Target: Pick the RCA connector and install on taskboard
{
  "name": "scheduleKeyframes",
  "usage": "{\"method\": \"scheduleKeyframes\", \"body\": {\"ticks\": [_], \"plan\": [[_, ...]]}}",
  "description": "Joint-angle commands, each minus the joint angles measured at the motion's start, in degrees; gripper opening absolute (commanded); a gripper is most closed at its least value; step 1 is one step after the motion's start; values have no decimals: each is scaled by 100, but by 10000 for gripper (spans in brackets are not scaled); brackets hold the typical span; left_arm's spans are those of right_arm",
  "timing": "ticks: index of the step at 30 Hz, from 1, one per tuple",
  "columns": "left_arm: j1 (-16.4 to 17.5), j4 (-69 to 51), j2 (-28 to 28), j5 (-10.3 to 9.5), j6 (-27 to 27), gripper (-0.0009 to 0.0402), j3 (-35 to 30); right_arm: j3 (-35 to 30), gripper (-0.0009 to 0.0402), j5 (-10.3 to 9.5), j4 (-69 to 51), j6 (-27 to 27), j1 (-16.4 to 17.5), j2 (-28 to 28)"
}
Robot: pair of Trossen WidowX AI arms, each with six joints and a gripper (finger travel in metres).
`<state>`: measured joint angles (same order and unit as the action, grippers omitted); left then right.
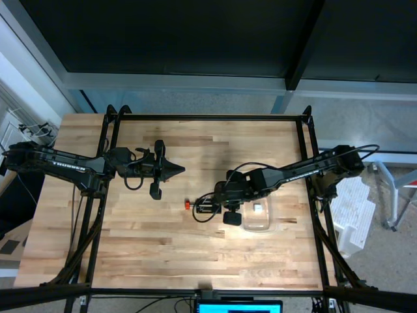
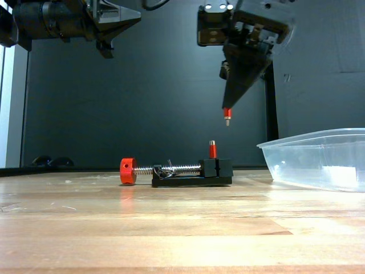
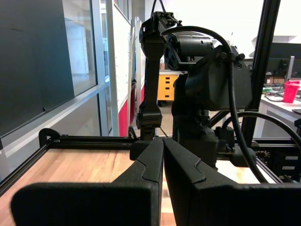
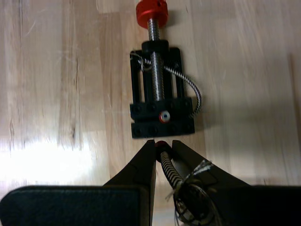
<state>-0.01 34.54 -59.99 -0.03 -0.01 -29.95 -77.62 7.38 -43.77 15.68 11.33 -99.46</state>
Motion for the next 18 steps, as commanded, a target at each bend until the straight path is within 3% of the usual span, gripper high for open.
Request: {"method": "scheduleKeyframes", "body": {"ticks": [1, 18], "plan": [[2, 2, 0, 0, 2, 0, 0, -138, 0, 7, -2, -33, -31, -162], [0, 2, -2, 0, 2, 0, 0, -286, 0, -13, 160, -122, -144, -507]]}}
